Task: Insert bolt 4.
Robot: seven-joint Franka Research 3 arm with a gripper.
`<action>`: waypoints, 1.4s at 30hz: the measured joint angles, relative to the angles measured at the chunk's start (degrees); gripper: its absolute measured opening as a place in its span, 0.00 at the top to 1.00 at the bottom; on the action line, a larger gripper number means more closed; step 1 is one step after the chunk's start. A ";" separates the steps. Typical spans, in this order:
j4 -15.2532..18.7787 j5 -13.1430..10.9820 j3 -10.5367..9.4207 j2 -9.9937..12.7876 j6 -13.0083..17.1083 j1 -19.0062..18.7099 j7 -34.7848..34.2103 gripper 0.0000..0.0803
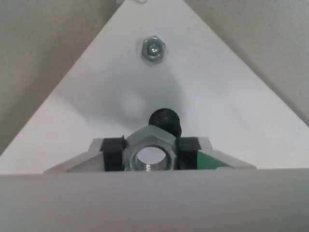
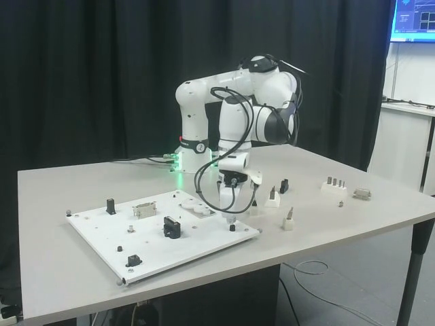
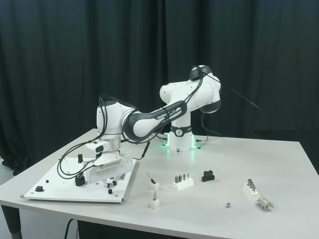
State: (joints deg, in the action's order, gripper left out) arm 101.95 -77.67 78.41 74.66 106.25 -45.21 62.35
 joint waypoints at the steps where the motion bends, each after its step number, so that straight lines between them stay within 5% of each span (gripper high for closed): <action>1: -0.02 -0.07 -0.07 0.00 0.09 0.05 0.00 0.72; 42: -2.31 -0.31 -1.42 0.14 0.55 2.01 0.00 0.72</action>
